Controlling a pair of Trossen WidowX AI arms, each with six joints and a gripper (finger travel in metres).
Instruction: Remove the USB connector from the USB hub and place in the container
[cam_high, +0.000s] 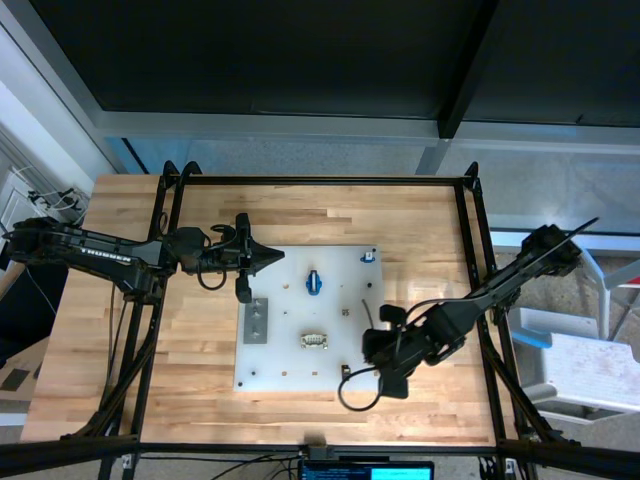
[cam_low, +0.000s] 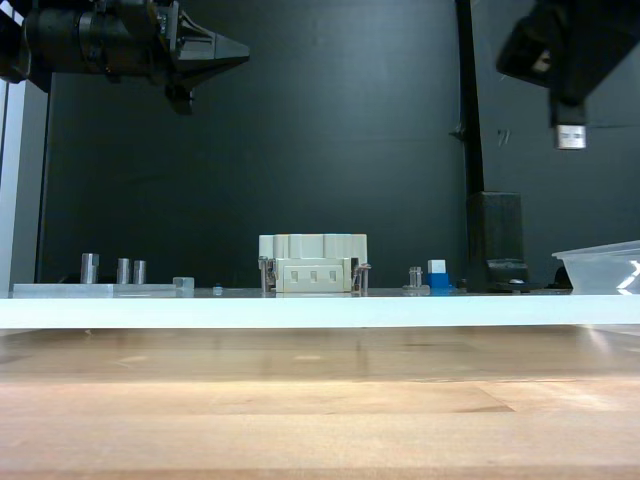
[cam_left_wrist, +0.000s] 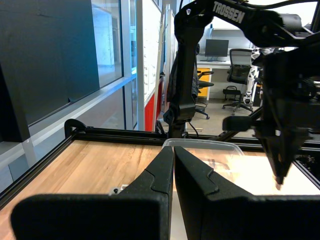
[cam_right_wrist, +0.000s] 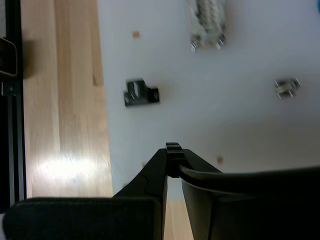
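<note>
Right tool (cam_high: 390, 378): in the high view you have it over the near right part of the white board (cam_high: 290, 340). The USB connector (cam_high: 352, 400) curls from it in a free black loop, so I judge the extraction done. The left tool (cam_high: 272, 257) sits at the board's far left edge, well apart, evidently parked clear.

Low view: the right tool (cam_low: 568, 90) is raised high with the USB connector (cam_low: 571, 137) hanging silver plug downward. That height is presumably kept to clear the wall of the container (cam_low: 600, 268), which rests on the surface (cam_low: 320, 400). Depth between plug and container cannot be judged here. The left tool (cam_low: 215, 47) is also held high.

Left wrist view: the left tool (cam_left_wrist: 174, 165) has its fingers pressed together on nothing. The container (cam_left_wrist: 202, 146) lies ahead, near the right tool (cam_left_wrist: 278, 175).

Right wrist view: the right tool (cam_right_wrist: 173, 160) is clamped on the connector's black end. White board shows beneath, not container, so you should carry across before releasing.
</note>
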